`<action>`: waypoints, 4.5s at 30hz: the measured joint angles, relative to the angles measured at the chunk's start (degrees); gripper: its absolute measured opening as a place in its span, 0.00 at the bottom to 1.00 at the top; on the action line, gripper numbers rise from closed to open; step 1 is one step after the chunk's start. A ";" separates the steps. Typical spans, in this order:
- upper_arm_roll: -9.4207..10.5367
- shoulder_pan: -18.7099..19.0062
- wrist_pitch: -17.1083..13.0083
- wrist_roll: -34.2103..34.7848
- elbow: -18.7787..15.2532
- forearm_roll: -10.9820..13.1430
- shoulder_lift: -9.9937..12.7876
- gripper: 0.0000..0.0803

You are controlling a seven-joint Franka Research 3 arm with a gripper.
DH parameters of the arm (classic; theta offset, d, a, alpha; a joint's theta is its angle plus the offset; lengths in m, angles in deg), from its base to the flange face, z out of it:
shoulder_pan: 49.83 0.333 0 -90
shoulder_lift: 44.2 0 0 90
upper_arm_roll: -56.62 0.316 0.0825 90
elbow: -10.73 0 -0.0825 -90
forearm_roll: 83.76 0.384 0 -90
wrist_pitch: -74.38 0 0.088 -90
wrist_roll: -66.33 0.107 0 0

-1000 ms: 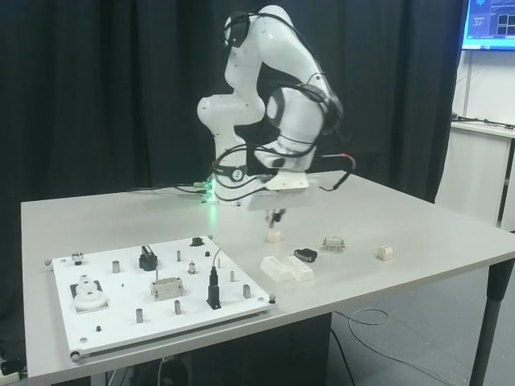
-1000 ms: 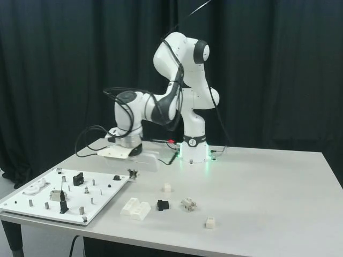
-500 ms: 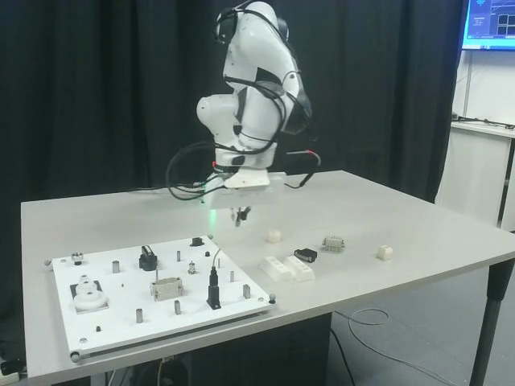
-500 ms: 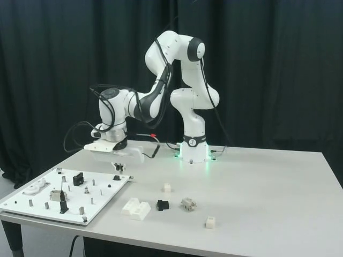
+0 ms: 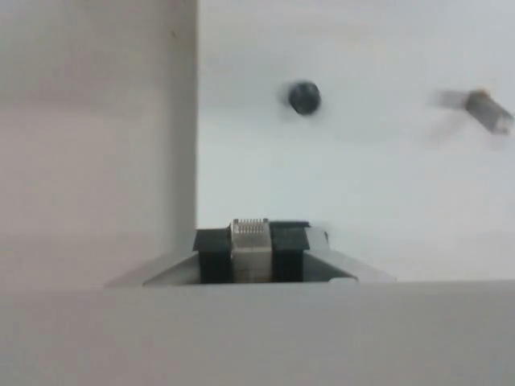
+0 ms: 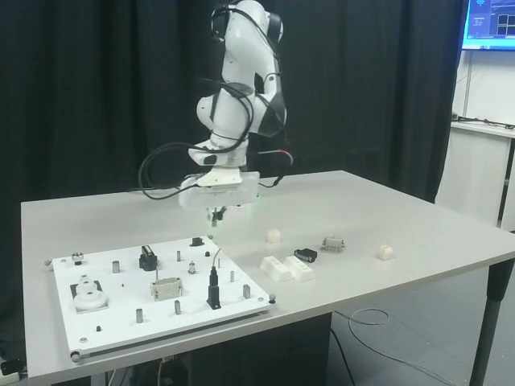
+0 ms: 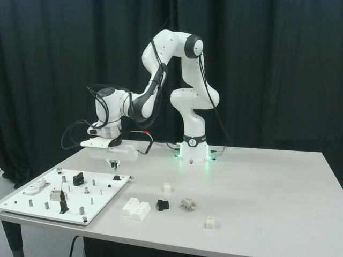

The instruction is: Insert Ethernet.

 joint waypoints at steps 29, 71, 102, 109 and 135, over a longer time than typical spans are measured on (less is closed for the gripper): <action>-5.01 0.00 -19.22 -12.31 -15.71 0.00 -6.07 0.12; -4.81 0.05 -24.10 -13.86 -19.49 0.39 -6.23 0.12; -4.51 0.06 -26.07 -13.86 -19.59 0.49 -5.40 0.12; -4.75 0.06 -26.07 -13.86 -19.60 0.49 -5.35 0.12; -4.43 0.06 -27.23 -14.52 -18.94 3.02 -4.31 0.12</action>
